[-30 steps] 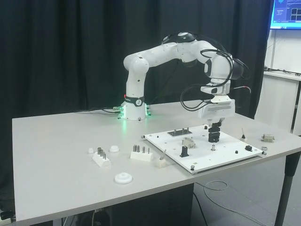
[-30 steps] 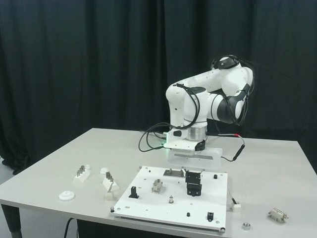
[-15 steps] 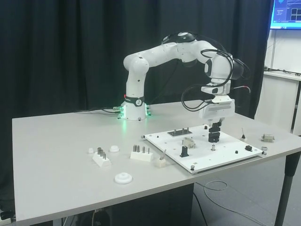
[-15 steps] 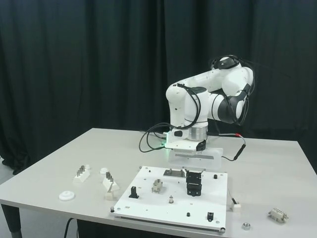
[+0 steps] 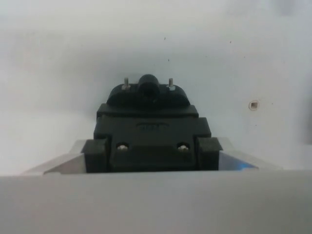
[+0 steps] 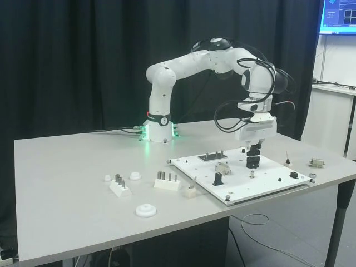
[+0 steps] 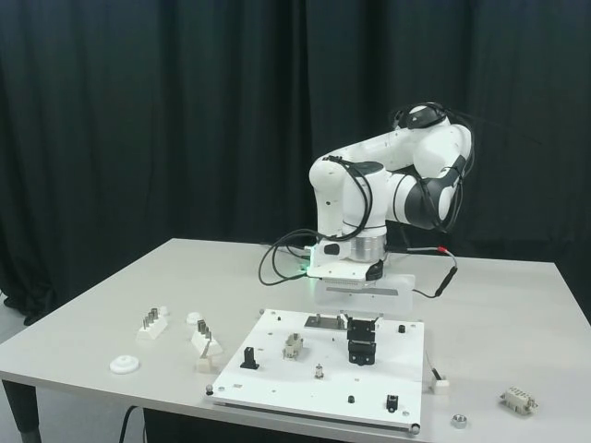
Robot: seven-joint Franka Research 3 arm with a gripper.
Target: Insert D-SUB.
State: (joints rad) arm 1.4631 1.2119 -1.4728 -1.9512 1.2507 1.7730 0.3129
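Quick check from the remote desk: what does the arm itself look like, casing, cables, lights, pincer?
The arm has a rounded white casing with black joint sections near the wrist. Black cables loop from the wrist. Its base glows green at the foot. The pincer has black fingers under a white hand block.

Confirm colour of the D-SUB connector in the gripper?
Black. The D-SUB connector shows best in the wrist view, held in the gripper over the white board.

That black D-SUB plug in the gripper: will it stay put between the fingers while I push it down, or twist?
The D-SUB plug looks like a stiff moulded shell, so it likely won't flex. The fingers bear on its flat sides, which should resist twisting. Its smooth surface could still slip upward under a hard push onto the white board.
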